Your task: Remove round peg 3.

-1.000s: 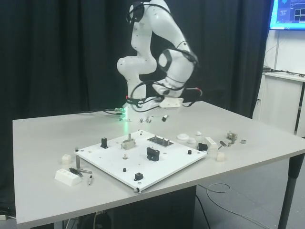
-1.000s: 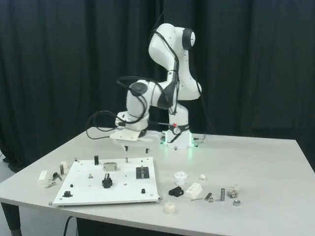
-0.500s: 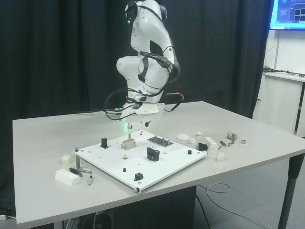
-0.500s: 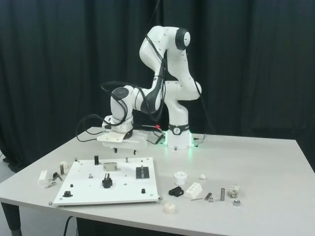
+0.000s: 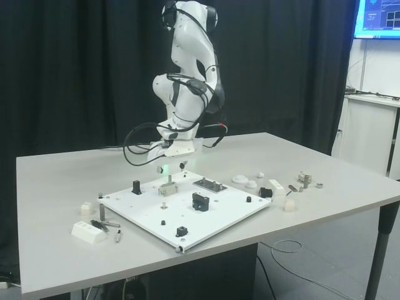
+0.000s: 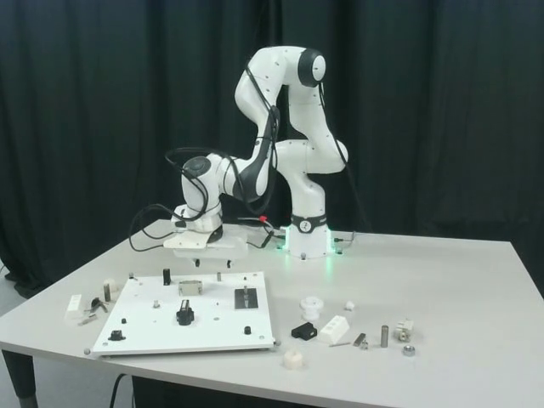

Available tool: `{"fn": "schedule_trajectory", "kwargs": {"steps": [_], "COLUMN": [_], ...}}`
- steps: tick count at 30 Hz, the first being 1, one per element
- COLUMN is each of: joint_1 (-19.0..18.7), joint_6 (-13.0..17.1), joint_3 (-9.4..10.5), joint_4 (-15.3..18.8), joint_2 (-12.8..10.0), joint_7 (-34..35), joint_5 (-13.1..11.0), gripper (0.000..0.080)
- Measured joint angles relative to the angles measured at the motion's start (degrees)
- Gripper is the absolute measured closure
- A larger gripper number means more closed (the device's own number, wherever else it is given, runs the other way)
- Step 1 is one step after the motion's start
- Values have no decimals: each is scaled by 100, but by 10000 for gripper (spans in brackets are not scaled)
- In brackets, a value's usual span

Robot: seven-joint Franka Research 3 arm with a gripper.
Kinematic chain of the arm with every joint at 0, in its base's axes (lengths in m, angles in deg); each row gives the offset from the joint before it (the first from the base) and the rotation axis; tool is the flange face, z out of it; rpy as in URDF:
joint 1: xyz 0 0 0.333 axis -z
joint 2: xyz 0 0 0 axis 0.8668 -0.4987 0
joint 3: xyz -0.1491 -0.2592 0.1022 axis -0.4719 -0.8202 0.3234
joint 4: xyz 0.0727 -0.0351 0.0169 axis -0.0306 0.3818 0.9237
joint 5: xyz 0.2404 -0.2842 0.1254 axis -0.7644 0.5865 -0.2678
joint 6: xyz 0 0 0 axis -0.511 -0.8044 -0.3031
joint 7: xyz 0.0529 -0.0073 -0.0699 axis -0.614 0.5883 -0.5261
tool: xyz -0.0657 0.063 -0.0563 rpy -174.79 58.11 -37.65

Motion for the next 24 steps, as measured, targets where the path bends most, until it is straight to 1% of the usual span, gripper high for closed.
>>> {"fn": "schedule_trajectory", "kwargs": {"steps": [6, 14, 24], "joint_1": [0, 0, 0], "joint_6": [207, 566, 827], "joint_3": [-68, -94, -102], "joint_4": [239, 558, 735], "joint_2": [0, -3, -23], "joint_7": [-110, -129, -138], "joint_5": [-93, -96, -100], "gripper": [3, 3, 3]}}
